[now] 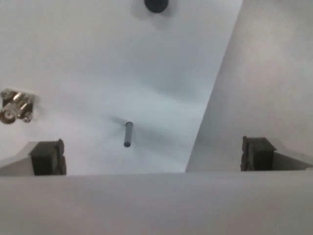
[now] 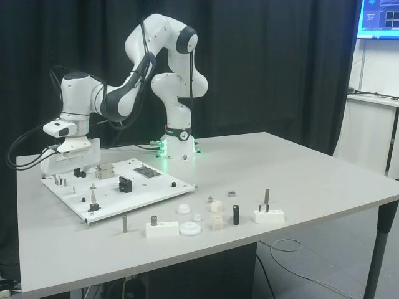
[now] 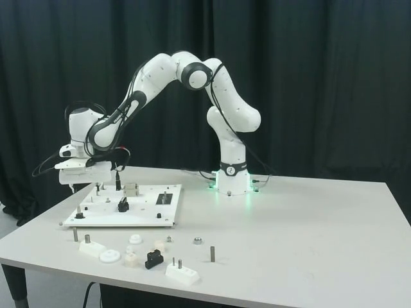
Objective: Pick square peg 2.
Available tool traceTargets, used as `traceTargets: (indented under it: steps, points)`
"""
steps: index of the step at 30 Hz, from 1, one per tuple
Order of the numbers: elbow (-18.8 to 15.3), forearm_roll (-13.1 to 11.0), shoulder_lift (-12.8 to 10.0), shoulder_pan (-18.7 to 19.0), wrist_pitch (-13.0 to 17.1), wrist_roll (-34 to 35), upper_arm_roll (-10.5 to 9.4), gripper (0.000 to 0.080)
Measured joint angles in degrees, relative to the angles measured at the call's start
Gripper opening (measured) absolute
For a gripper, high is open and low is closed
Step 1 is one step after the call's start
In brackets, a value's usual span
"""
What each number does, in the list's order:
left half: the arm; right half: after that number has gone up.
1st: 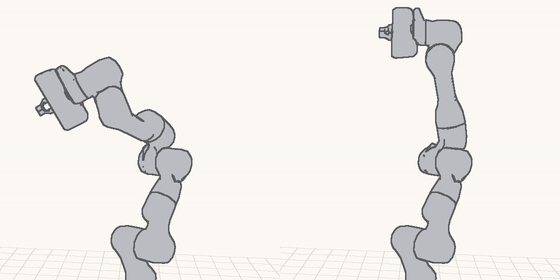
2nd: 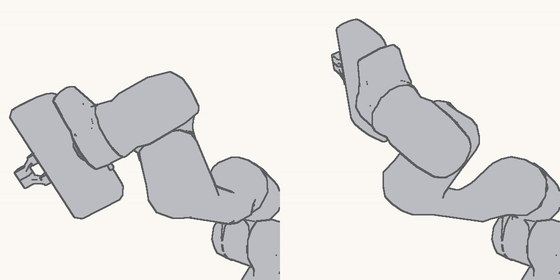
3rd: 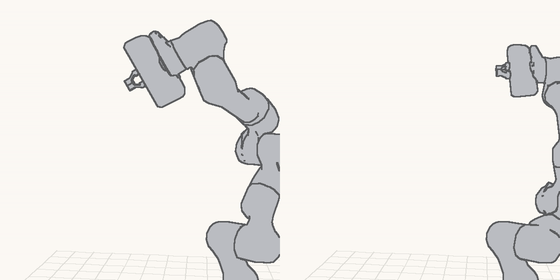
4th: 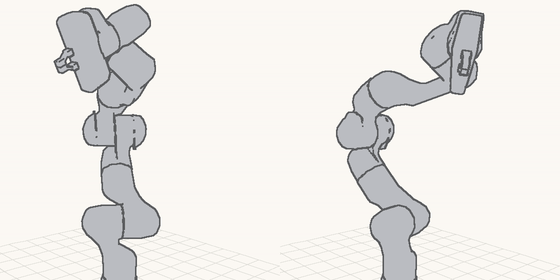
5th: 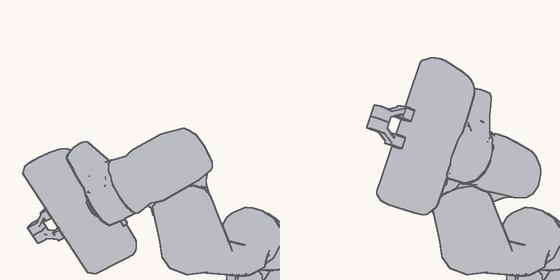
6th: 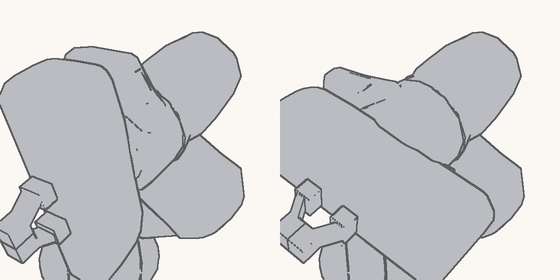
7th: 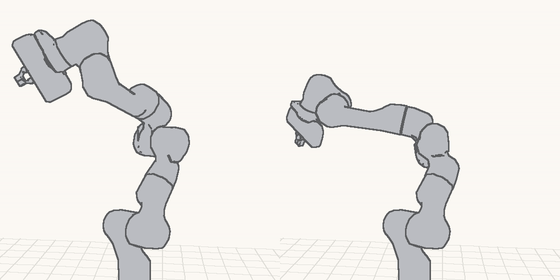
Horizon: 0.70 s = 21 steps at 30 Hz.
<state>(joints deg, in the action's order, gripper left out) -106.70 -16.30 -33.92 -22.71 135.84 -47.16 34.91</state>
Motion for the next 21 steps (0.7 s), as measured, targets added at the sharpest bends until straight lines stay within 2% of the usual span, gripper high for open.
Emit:
traceTargets:
  steps: [21]
  points:
    - [2.87,0.00,0.63,0.67,-2.63,0.07,0.04,0.0800]
